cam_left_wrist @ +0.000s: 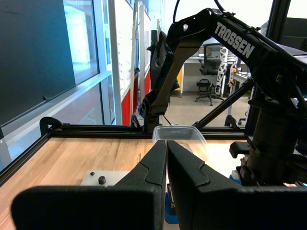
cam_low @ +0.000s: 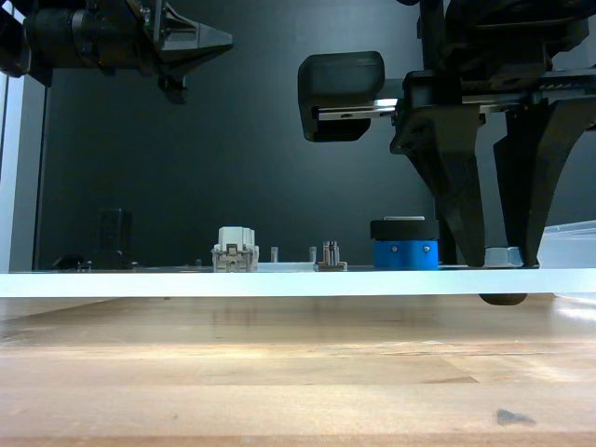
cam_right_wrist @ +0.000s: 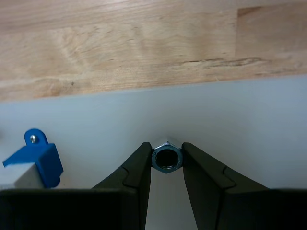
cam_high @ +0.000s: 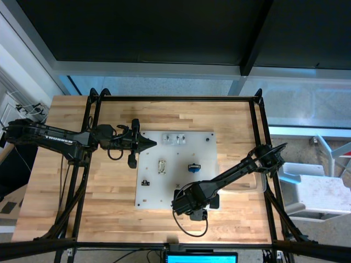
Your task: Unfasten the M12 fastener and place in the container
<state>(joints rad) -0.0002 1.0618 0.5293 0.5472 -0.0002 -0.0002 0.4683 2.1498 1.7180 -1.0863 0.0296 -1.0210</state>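
Observation:
The M12 fastener [cam_right_wrist: 166,159], a small silver hex nut, sits low on the white board [cam_high: 159,192] near its near right edge. My right gripper [cam_right_wrist: 166,149] points straight down and is shut on it, one finger on each side. From table height the nut [cam_low: 504,254] rests at board level between the fingers; the stud's ribs are hidden, so I cannot tell whether it is still threaded. The clear container [cam_high: 259,185] lies just right of the board, partly under the right arm, and looks empty. My left gripper [cam_high: 154,143] hovers shut over the board's far left edge.
A blue-and-black connector block [cam_low: 405,245] stands just left of the right gripper. A grey connector [cam_low: 235,251] and small silver parts [cam_low: 329,255] stand mid-board. A black post [cam_high: 208,138] marks the far right corner. Black frame rails [cam_high: 175,99] border the table.

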